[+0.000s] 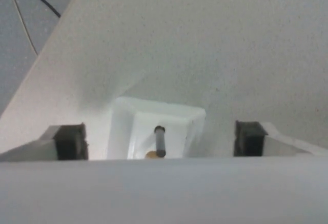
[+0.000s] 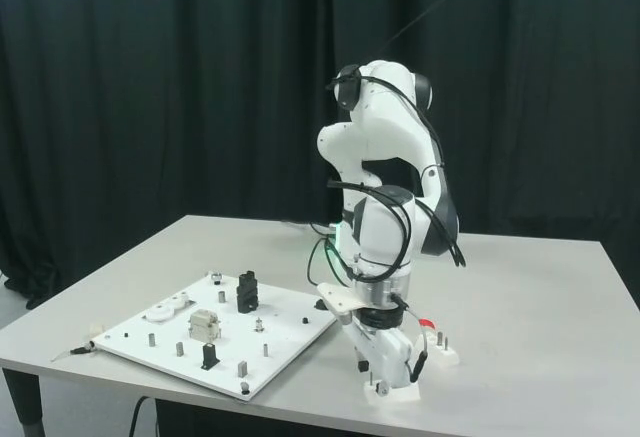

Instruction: Pick round peg 1.

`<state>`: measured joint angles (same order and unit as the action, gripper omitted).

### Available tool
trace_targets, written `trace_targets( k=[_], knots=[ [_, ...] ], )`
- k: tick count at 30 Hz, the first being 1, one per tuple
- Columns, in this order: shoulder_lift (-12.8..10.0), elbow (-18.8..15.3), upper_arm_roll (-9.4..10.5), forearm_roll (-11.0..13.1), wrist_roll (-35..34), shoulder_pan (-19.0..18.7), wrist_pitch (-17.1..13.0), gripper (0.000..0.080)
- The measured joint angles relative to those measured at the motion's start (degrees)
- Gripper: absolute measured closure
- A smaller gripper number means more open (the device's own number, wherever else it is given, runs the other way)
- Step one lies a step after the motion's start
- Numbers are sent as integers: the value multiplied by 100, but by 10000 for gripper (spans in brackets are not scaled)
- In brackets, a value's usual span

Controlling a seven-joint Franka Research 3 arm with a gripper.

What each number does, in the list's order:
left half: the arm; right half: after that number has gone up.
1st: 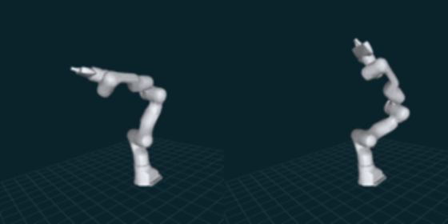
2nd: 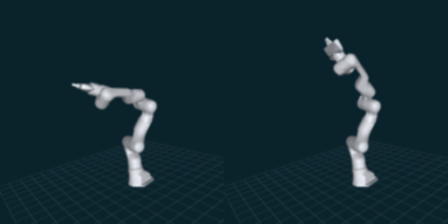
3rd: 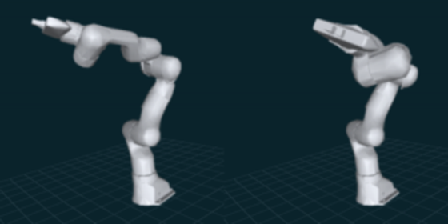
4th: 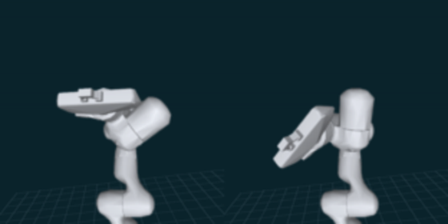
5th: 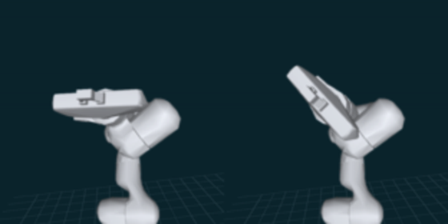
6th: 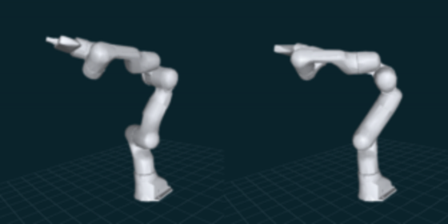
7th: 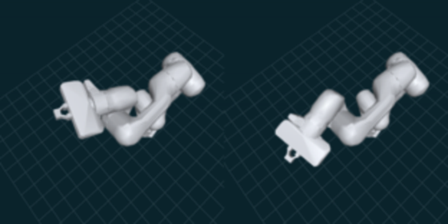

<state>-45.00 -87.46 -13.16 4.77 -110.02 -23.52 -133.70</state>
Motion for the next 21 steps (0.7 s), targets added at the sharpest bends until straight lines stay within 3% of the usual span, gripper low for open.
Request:
trace_targets(
  k=[4,5,9,10,15,16,21],
  knots=[
    [43,-37,0,-9,0,0,0,102],
    [56,-50,0,-11,0,0,0,266],
    [102,-100,-1,-21,0,0,0,266],
    [109,-107,-1,-25,0,0,0,448],
    [116,-118,-7,-32,1,1,0,448],
    [115,-120,-7,-33,1,2,0,628],
    [116,-129,-7,-33,1,4,-11,628]
  ],
)
